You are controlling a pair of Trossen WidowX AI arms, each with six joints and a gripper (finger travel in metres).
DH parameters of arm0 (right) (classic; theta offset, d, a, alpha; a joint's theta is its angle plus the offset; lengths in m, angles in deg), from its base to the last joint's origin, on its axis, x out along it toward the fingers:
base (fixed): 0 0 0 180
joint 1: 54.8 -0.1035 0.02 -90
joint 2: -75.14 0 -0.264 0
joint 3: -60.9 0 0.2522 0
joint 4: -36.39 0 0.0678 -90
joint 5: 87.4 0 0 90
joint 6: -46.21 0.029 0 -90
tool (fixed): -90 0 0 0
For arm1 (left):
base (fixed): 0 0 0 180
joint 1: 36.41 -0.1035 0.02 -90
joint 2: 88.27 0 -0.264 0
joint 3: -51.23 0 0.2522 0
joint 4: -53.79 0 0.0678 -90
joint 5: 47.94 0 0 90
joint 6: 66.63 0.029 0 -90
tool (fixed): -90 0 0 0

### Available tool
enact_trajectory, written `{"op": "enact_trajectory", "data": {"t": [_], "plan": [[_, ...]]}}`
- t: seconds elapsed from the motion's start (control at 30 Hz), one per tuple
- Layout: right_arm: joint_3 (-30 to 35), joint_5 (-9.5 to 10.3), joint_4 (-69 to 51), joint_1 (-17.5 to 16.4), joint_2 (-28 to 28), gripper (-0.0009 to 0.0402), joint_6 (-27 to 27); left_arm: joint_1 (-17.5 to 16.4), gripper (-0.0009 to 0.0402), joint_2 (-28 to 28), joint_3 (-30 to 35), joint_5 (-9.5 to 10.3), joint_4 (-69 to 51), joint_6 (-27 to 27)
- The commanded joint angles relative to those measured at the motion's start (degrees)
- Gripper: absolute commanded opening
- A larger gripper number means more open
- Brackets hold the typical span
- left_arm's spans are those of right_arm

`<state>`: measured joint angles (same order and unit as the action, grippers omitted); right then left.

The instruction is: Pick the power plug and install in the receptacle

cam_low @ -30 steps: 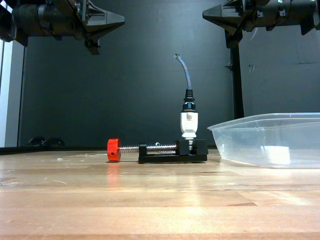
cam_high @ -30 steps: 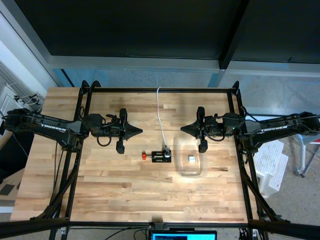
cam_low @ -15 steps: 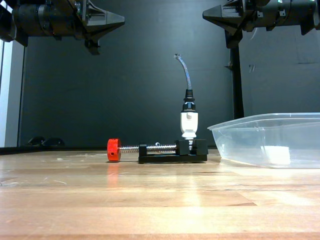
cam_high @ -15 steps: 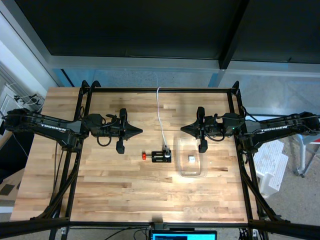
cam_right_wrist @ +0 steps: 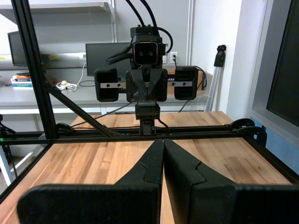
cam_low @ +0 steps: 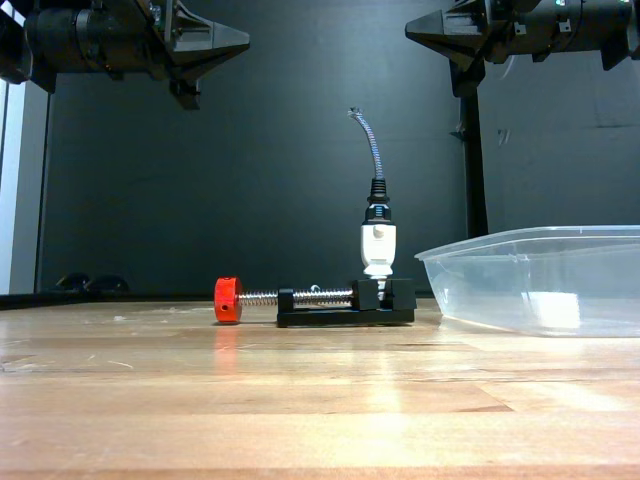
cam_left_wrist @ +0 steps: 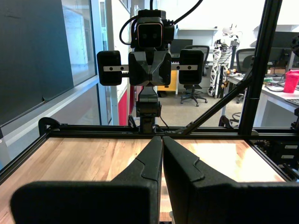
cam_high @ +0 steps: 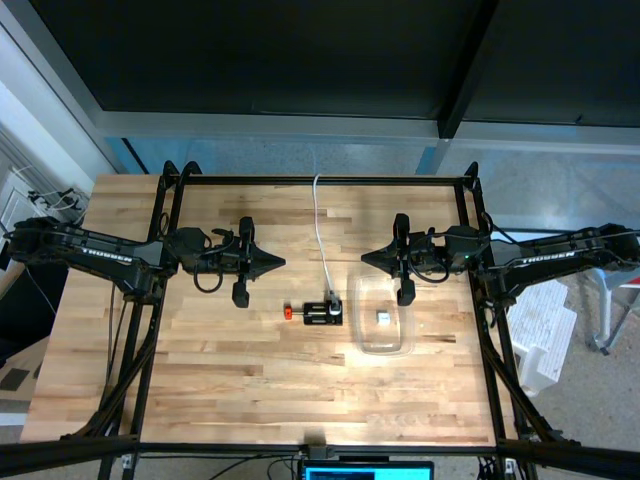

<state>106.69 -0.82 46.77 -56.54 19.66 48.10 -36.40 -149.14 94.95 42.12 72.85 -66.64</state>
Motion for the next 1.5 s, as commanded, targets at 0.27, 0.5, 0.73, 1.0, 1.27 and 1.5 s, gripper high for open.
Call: {"op": "enact_trajectory", "data": {"t": [0.27,0.5,0.73,1.0,1.27,1.5], "plan": [[0.0,0.00,-1.0,0.0,-0.1,0.0000,0.0,0.0,0.0000,0.0,0.0,-0.02,0.0,0.0],[0.0,0.00,-1.0,0.0,-0.1,0.0000,0.0,0.0,0.0000,0.0,0.0,-0.02,0.0,0.0],[0.0,0.00,-1.0,0.0,-0.1,0.0000,0.0,0.0,0.0000,0.0,0.0,-0.02,0.0,0.0],[0.0,0.00,-1.0,0.0,-0.1,0.0000,0.0,0.0,0.0000,0.0,0.0,-0.02,0.0,0.0],[0.0,0.00,-1.0,0.0,-0.1,0.0000,0.0,0.0,0.0000,0.0,0.0,-0.02,0.0,0.0],[0.0,0.00,-1.0,0.0,-0.1,0.0000,0.0,0.0,0.0000,0.0,0.0,-0.02,0.0,0.0]]}}
